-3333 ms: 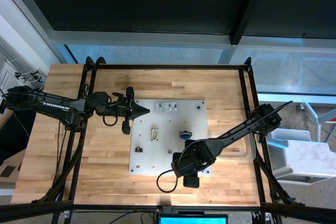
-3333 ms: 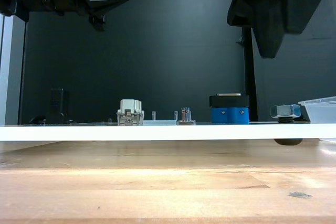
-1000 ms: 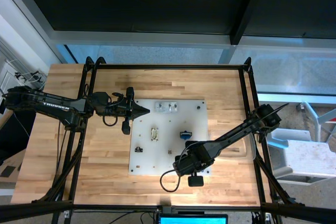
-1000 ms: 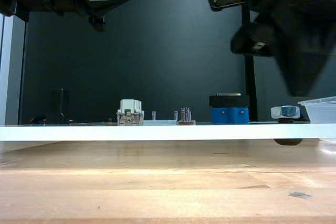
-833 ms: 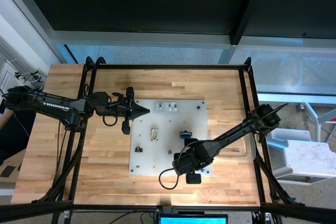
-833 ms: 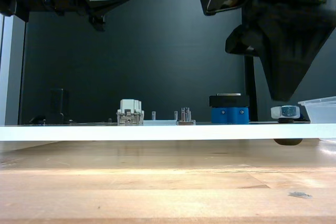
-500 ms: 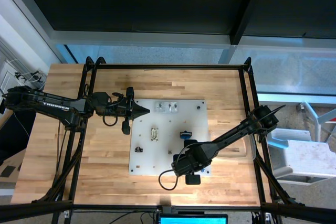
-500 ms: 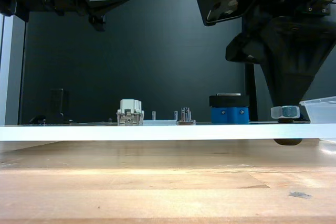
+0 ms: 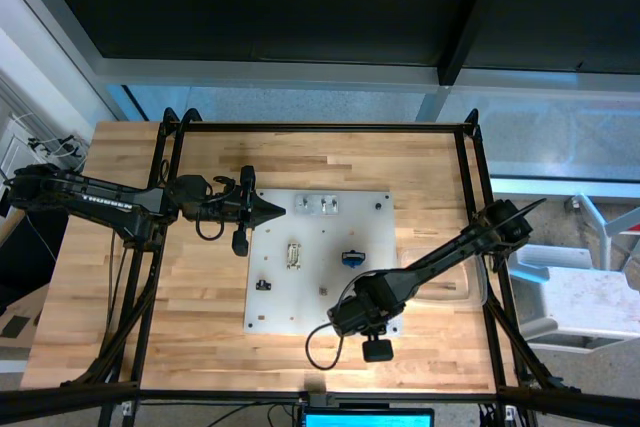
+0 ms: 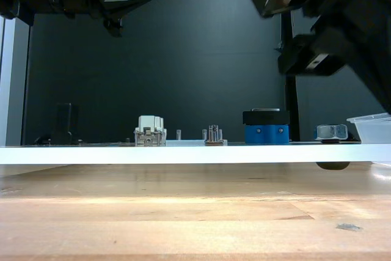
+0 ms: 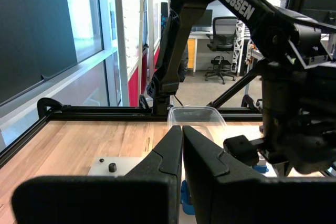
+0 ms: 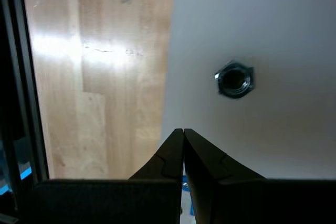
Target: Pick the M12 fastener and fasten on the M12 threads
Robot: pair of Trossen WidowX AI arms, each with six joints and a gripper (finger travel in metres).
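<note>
1. Left claw (image 9: 281,211): held high over the far left edge of the white board (image 9: 300,299), pointing inward toward the right. In the left wrist view its two fingers lie pressed together with nothing between them.
2. Desk (image 9: 200,287): a wooden top carrying the white board at its middle.
3. Grey-white connector (image 10: 150,133): stands on the board, left of centre in the low view.
4. Silver post (image 10: 212,134): stands mid-board, just right of the connector and apart from it.
5. Blue-and-silver piece (image 10: 266,130): stands on the board right of the silver post.
6. M12 nut (image 12: 234,80): a small silver hexagon with a dark centre. It rests on the white board near its near right edge, outside the clear tray. In the low view it sits on its stud, a short dark stub that shows just beneath it. Nothing touches it.
7. Right claw (image 12: 183,130): hangs over the board's near right corner, pointing down. Its fingers are closed together on nothing, and their tips stand apart from the nut. In the low view the arm's dark body hangs well above the nut.
8. Clear tray (image 10: 371,128): lies on the desk just beyond the board's right edge.
</note>
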